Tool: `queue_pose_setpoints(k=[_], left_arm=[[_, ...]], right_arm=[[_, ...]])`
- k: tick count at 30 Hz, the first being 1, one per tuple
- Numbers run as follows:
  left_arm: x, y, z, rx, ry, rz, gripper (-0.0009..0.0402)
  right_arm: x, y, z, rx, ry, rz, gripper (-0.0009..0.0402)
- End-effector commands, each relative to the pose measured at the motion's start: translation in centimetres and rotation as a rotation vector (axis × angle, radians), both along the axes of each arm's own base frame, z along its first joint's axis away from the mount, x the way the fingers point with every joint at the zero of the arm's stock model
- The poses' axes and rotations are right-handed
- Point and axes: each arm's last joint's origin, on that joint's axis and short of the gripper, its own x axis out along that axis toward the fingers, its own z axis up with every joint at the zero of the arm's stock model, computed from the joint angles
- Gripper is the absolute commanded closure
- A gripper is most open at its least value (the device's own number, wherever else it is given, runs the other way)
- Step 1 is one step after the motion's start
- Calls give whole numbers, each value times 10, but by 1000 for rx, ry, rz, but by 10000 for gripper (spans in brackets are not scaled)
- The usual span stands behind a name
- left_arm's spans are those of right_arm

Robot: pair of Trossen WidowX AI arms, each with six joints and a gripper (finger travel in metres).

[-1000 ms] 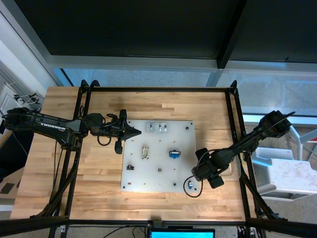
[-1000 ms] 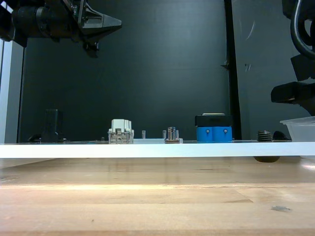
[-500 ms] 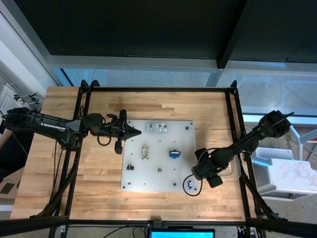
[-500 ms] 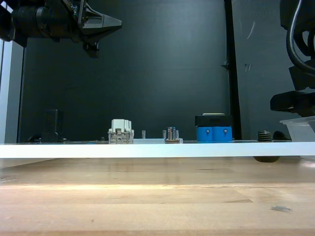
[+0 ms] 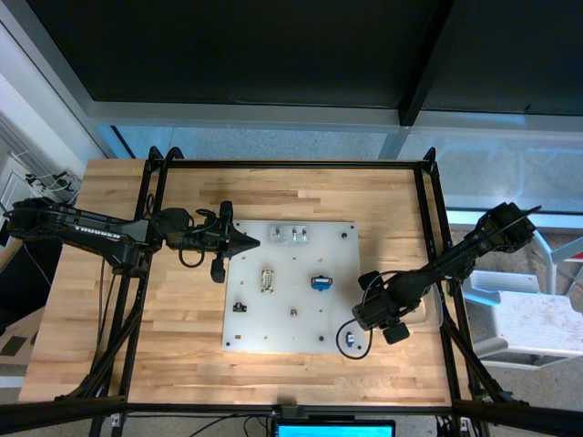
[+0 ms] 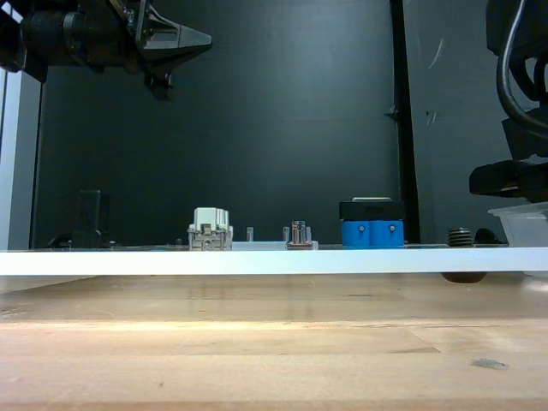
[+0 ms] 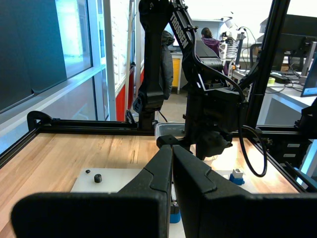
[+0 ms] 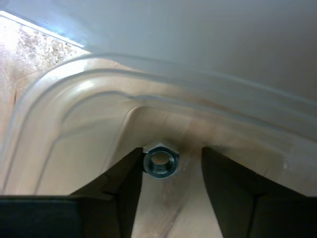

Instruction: Pick the M12 fastener and fasten on the M12 threads

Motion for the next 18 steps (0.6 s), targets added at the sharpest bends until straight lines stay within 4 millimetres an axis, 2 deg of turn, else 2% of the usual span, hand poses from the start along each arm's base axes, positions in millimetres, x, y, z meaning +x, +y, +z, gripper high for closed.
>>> queue_pose_setpoints(k=[1,10,18], left_arm=[[0,0,0,0,-1,0,393],[0,0,0,0,-1,0,393],[0,0,0,0,0,0,393]], right_arm=[[0,0,0,0,1,-1,275],[0,0,0,0,1,-3,344],[0,0,1,2,-1,-3,387]])
